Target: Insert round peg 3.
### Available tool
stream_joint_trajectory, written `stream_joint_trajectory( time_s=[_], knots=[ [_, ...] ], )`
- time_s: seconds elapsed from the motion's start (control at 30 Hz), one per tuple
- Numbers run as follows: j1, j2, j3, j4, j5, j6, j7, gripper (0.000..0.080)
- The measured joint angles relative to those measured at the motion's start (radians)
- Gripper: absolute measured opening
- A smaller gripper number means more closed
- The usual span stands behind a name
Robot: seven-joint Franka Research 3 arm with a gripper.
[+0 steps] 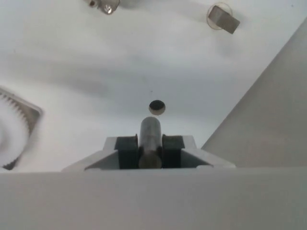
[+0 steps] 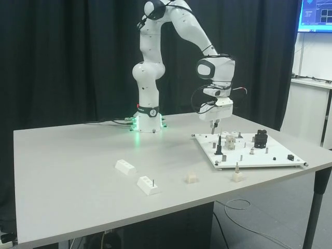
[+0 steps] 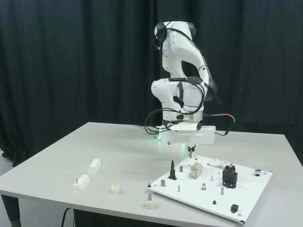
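A: Which step now?

B: Carrying step, close to the insertion. Claw (image 1: 150, 151) clenched on round peg 3 (image 1: 150, 139), held upright between the two black pads (image 1: 125, 151). Hanging over the white board (image 2: 259, 158), at the part nearest the arm's base, peg tip not yet in any hole.

A: And the target?

B: In the wrist view, a small dark round hole (image 1: 157, 107) in the board, just beyond the peg tip. Probably the right one, judging by the shape and by how near it lies. Not quite in line yet, as far as can be judged.

A: So what next?

B: A small sideways correction to bring the peg axis over the hole, then a slow straight descent. Peg to be kept vertical, otherwise danger of jamming on the hole rim. Opening of the claw only after full seating.

A: Any obstacles nearby?

B: On the board, a white gear (image 1: 10, 132) to one side and a few small fixtures, all apart from the hole. On the grey bench (image 2: 67, 161), some small white blocks (image 2: 125, 166), well apart.

A: Any writing or brand to read?

B: None readable. On the screen (image 2: 315, 15) in the corner of the first room view, only tiny lines, too small to tell.
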Motion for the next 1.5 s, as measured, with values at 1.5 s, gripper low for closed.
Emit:
stream_joint_trajectory(
  time_s=[1.5],
  knots=[
    [-0.010,0.091,0.006,-0.036,0.087,0.112,-0.008,0.0101]
  ],
)
